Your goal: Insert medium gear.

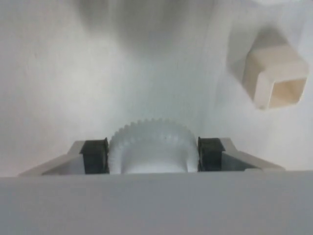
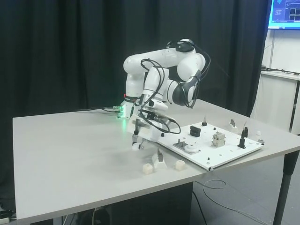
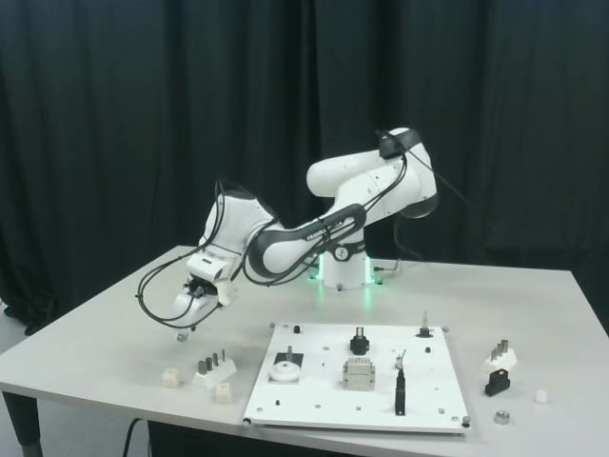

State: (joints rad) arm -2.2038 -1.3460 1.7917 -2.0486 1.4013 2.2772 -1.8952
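Observation:
My gripper (image 1: 153, 155) is shut on a white toothed gear (image 1: 154, 142), held between its two black pads (image 1: 94, 155). In the first room view the gripper (image 2: 136, 140) hangs just above the grey table with the gear (image 2: 136, 146) at its tip, left of the white assembly board (image 2: 225, 154). The second room view shows the gripper (image 3: 184, 326) and gear (image 3: 183, 335) off the board's (image 3: 314, 405) left side, above the table. Another white gear (image 2: 191, 149) (image 3: 284, 371) sits on the board's near-left part.
A hollow square block (image 1: 276, 78) lies on the table near the gripper. Two small blocks (image 2: 147, 168) (image 2: 179, 164) and a peg holder (image 2: 160, 162) stand near the table's front edge. Several fixtures stand on the board; loose parts (image 3: 497, 357) lie to its right.

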